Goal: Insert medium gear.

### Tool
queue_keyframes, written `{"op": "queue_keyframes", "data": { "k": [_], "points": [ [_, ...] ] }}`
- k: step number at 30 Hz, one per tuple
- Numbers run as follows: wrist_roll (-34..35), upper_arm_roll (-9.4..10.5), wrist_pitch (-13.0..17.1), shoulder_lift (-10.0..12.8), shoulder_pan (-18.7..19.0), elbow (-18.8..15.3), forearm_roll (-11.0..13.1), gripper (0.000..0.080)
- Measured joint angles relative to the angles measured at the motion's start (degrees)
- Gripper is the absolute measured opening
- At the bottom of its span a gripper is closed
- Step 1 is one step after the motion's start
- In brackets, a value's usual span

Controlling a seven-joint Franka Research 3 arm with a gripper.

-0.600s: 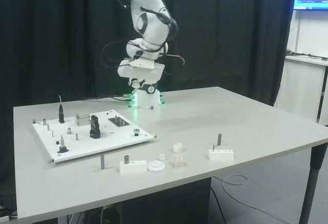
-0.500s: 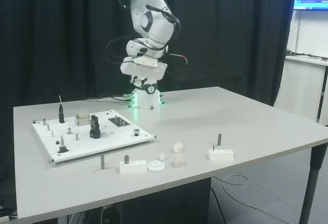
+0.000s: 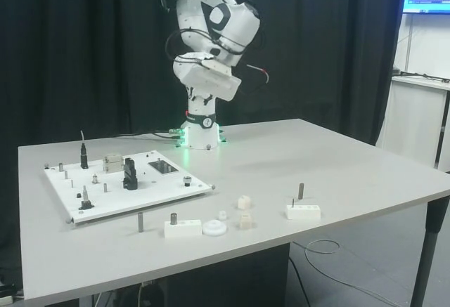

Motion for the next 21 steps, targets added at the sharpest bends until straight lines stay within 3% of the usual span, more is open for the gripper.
{"op": "queue_keyframes", "data": {
  "k": [10,21],
  "points": [
    [0.5,2.43,-0.6,-3.5,0.0,0.5,-1.1,0.0396],
    [0.3,3.06,-0.6,-6.0,0.0,0.5,-1.3,0.0396]
  ]
}}
